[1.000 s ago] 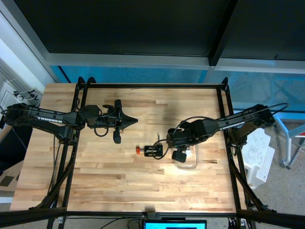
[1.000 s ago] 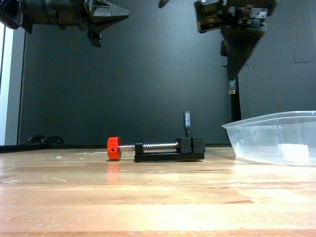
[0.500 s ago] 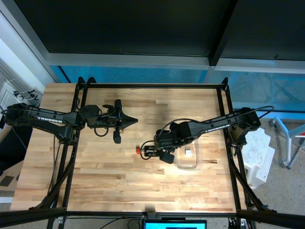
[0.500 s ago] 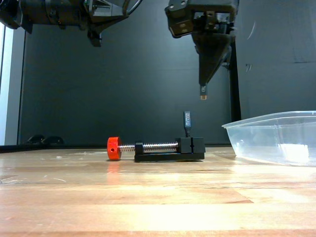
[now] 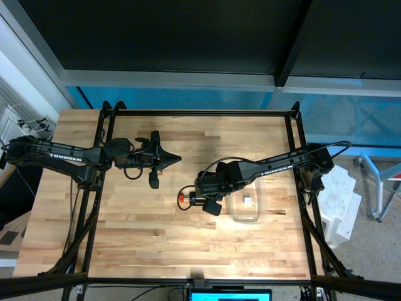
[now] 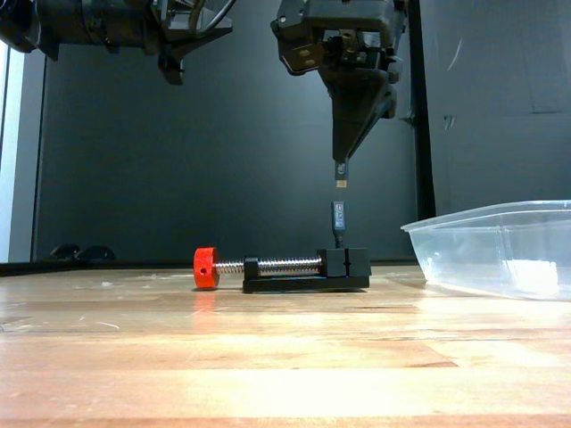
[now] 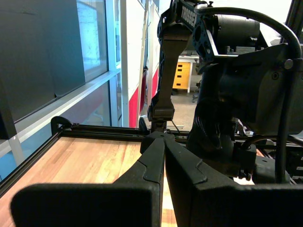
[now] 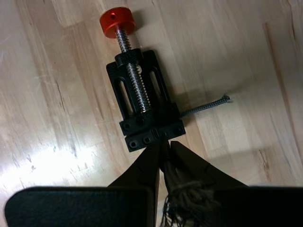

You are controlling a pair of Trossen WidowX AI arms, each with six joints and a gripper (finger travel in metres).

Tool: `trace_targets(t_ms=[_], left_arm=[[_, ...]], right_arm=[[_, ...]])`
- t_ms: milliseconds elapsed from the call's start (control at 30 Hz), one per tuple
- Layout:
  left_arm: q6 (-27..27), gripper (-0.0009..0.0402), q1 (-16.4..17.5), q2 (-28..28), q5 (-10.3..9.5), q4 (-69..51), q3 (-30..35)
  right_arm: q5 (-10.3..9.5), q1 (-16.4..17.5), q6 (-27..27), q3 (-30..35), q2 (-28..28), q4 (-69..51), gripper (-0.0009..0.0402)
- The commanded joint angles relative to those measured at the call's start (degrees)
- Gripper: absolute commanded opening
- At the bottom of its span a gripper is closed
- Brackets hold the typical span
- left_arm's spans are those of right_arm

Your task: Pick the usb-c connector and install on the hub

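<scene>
- The right claw (image 6: 341,161) is clamped on the usb-c connector (image 6: 340,177), which hangs just above the hub (image 6: 303,271), over its upright pin (image 6: 337,219) and not touching it.
- The hub lies on the surface (image 6: 268,357), with the clear tray (image 6: 500,241) beside its pin end.
- The left claw (image 5: 177,158), pressed together, hovers high, well apart from the hub.

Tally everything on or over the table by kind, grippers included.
Grippers: 2, the left gripper, shut, raised over the table's left side, and the right gripper, shut on the connector just above the hub
usb-c connector: 1
hub: 1
clear tray: 1
pale square piece in the tray: 1
Total: 6
</scene>
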Motion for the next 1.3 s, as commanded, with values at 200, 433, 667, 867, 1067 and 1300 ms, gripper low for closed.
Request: trace_targets(t_ms=[200,433,667,867,1067,1300], left_arm=[[0.0,0.0,0.02,0.02,0.0,0.0,0.02],[0.0,0.0,0.02,0.02,0.02,0.02,0.02],[0.0,0.0,0.0,0.02,0.02,0.0,0.02],[0.0,0.0,0.02,0.02,0.02,0.0,0.02],[0.0,0.0,0.02,0.02,0.02,0.0,0.02],[0.0,0.0,0.02,0.02,0.0,0.0,0.02]], right_arm=[[0.02,0.04,0.63,-0.15,0.39,0.2,0.0],[0.02,0.02,0.94,-0.17,1.55,2.05,0.0],[0.02,0.04,0.98,-0.37,1.79,2.58,0.0],[0.02,0.04,1.2,-0.9,1.79,2.54,0.0],[0.02,0.07,1.4,-1.81,1.79,2.78,0.0],[0.04,0.07,1.36,-1.97,1.79,3.02,0.0]])
